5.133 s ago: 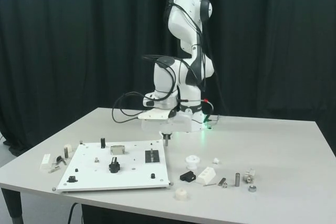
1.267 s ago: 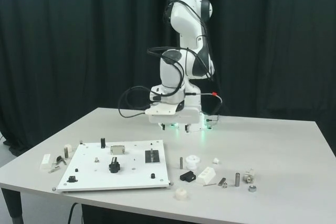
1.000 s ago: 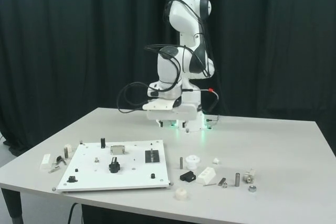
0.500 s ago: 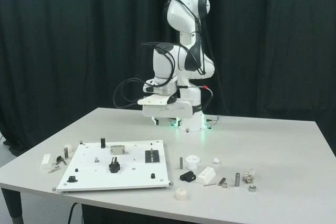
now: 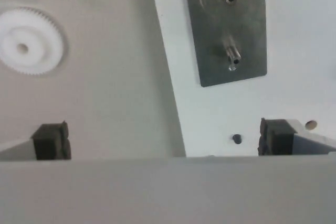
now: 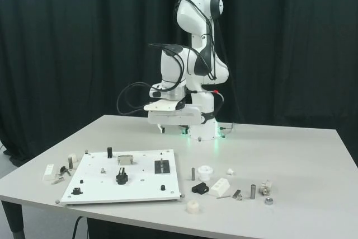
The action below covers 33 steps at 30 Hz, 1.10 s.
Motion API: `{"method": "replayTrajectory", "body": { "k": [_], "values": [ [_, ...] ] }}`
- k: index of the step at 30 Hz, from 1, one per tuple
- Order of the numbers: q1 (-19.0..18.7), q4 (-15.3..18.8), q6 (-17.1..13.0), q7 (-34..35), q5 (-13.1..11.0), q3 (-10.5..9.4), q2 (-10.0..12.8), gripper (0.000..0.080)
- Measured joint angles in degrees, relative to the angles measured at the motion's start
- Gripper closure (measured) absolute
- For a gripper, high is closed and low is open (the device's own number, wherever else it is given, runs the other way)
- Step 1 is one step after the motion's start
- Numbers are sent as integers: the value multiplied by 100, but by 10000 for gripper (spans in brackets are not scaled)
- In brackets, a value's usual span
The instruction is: Place round peg 3.
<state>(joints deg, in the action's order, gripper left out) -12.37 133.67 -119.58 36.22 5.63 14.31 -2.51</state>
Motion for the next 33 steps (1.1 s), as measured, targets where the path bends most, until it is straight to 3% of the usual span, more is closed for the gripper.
{"method": "replayTrajectory", "body": {
  "k": [33],
  "values": [
    [0, 0, -18, 225, 0, 71, 0, 3]
  ]
}}
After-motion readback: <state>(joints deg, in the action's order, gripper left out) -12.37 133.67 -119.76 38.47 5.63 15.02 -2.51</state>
